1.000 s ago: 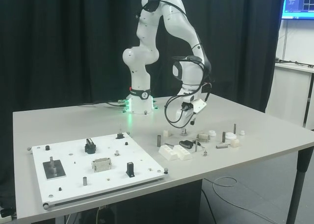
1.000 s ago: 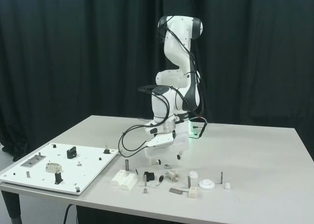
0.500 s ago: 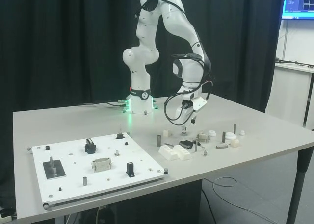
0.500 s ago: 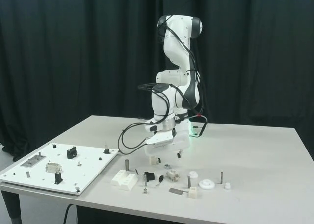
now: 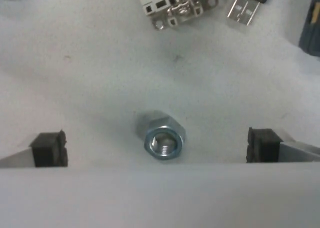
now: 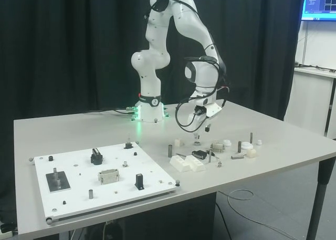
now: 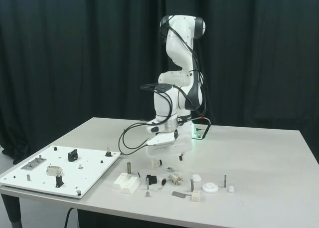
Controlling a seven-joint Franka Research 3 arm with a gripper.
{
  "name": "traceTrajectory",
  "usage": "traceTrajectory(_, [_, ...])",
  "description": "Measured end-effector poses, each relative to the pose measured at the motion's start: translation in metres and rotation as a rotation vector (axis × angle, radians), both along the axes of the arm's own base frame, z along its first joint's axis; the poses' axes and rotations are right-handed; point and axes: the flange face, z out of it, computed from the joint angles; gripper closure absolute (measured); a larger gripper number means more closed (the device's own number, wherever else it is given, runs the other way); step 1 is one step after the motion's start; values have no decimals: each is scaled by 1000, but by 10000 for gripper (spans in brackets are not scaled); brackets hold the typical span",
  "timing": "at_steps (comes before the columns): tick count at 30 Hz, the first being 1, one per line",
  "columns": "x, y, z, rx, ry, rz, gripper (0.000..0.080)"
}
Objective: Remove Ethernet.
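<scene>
One hand (image 5: 155, 147) | spread wide, released | nut (image 5: 163, 136) between pads, Ethernet unidentifiable

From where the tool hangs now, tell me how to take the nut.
Come straight down on the nut. It lies flat on the grey table, bore upward, between the open tool pads, so close on two opposite flat faces of its hexagon.

Bright, shiny metal on that nut (image 5: 165, 136), threads glinting inside. The table (image 5: 90, 78) under it looks matt grey, faintly speckled. Black finger pads (image 5: 49, 149) look like dull rubber. The arm (image 6: 168, 35) is glossy white plastic; behind hangs black cloth curtain (image 7: 75, 53).
</scene>
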Motion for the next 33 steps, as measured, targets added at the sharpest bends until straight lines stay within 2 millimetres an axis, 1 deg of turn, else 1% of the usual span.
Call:
traceTrajectory(9, [12, -8, 14, -22, -35, -7, 3])
traceTrajectory(13, [20, -17, 23, -42, -54, -9, 3])
traceTrajectory(16, [26, -28, 30, -56, -70, -24, 3])
traceTrajectory(20, [34, -50, 42, -79, -85, -66, 3])
traceTrajectory(23, [39, -72, 51, -99, -90, -104, 3])
traceTrajectory(29, [47, -122, 73, -122, -94, -214, 3])
traceTrajectory(33, [48, -155, 86, -132, -88, -302, 3])
